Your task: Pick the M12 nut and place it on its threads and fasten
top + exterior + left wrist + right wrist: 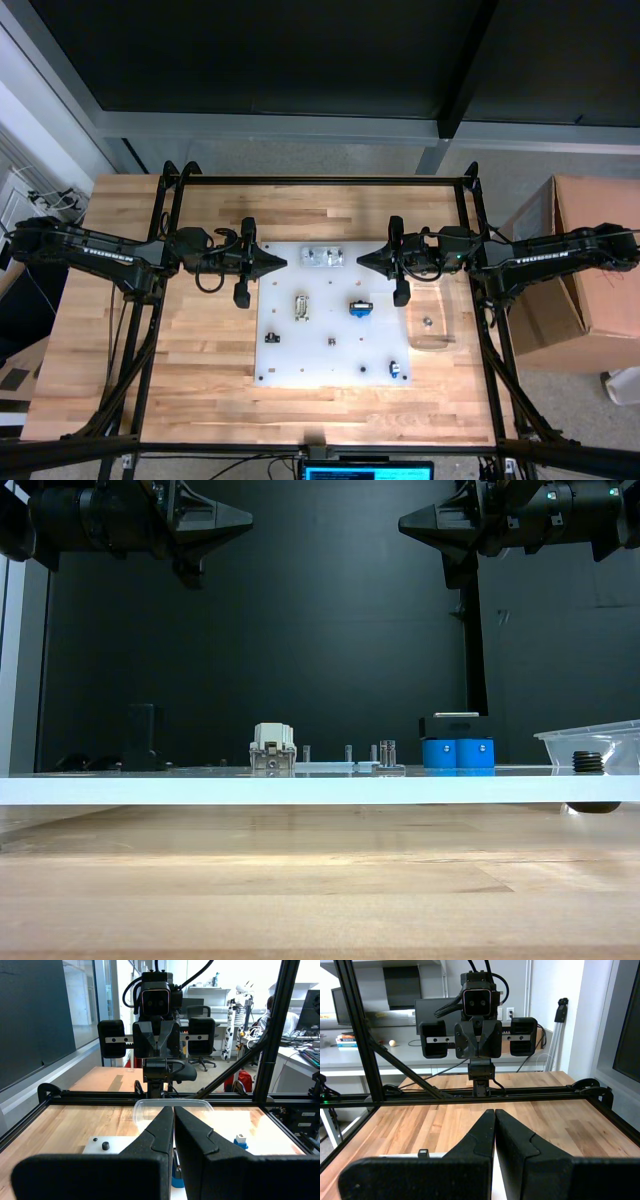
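Left gripper (173, 1110): black fingers pressed together, nothing between them. It hangs well above the white board (300, 360), tip over the board's far left corner, pointing toward the right arm. Right gripper (495, 1111): fingers likewise pressed together and empty. It hangs at about the same height over the far part of the board toward its right edge, facing the left gripper, the two tips well apart. M12 nut (427, 322): small, silver, lying free on the floor of the clear tray (432, 346), held by neither gripper and clear of its seat. Clear tray: on the worktop (180, 350) just beside the board's right edge, to the near side of the right gripper. Stud (590, 762): short, black, upright near the board's near right edge. Its ribs are bare and it carries no nut; the low view merely sets it in front of the tray. Other board fittings: blue connector (360, 308) mid-board toward the right; pale connector (300, 308) mid-board toward the left. Progress, as judged: no part of the task is done. Outstanding: lifting the nut out of the tray, most plausibly with the right gripper as the nearer one; carrying it to the stud; seating it square on the top ribs; turning it down.
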